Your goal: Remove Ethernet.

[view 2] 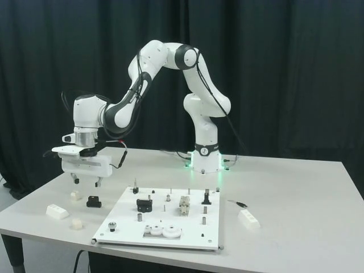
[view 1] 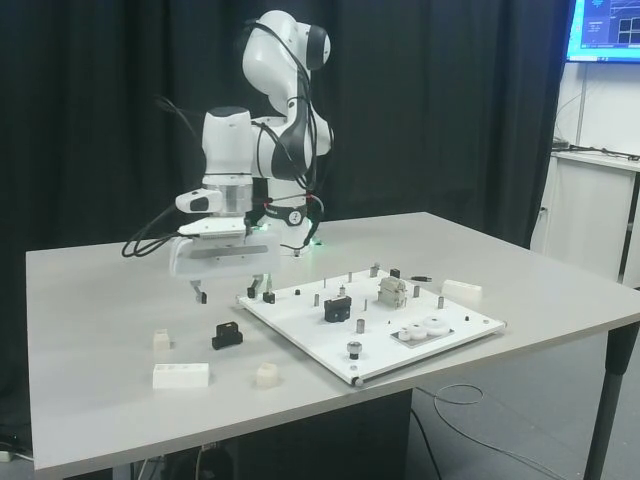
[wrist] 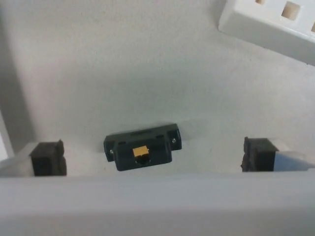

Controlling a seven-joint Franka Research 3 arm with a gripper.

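Note:
The Ethernet part is a small black connector block with a socket in its face, lying loose on the grey table. It lies left of the white board in the first room view and in the second room view. My gripper hangs a little above it, open, with one black fingertip on each side and nothing held. In the room views the gripper is clearly above the block and not touching it.
A white block with square holes lies close by, along with two small white cubes. The white board carries several small parts. Another white block lies beyond it.

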